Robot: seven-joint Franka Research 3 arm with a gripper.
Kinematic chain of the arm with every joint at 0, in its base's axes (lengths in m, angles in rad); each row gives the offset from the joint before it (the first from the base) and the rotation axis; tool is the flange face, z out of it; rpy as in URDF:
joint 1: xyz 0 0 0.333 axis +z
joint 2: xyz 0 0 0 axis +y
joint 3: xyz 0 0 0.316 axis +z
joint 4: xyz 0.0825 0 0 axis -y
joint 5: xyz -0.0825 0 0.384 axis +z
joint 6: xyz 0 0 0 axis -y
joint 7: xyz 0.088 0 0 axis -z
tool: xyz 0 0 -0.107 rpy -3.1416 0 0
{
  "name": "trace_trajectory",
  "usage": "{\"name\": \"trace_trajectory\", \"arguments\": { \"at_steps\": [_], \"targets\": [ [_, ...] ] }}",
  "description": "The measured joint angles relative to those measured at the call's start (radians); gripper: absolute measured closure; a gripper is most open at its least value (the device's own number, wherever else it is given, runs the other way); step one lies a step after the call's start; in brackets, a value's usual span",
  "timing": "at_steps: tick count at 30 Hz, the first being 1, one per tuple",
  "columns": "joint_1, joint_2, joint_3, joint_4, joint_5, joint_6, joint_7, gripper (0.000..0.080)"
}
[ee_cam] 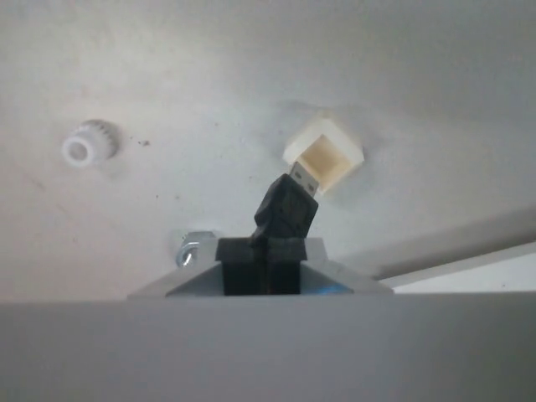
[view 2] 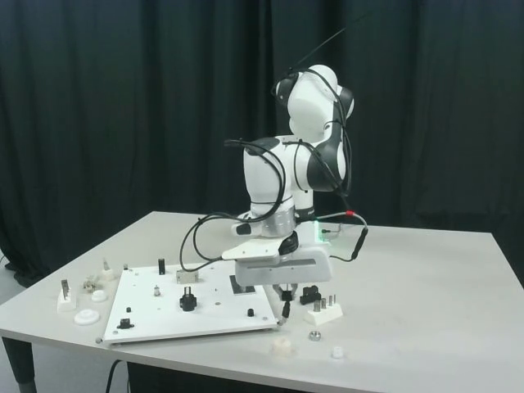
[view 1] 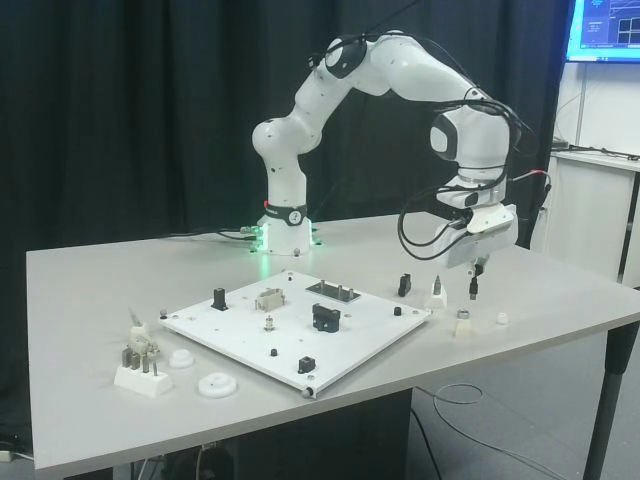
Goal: Insert USB.
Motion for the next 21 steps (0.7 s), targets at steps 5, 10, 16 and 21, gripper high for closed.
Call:
{"name": "trace_trajectory", "arguments": {
  "at_steps": [5, 10, 16, 21],
  "targets": [
    [0.000, 0.000, 0.000, 0.002, -0.014, -0.002, 0.004, 0.0774],
    [-0.002, 0.000, -0.002, 0.005, -0.038, -0.014, 0.004, 0.0774],
    [-0.013, 0.000, -0.002, 0.018, -0.087, -0.052, 0.002, 0.0774],
    [-0.029, -0.007, -0.002, 0.028, -0.135, -0.103, -0.006, 0.0774]
  ]
}}
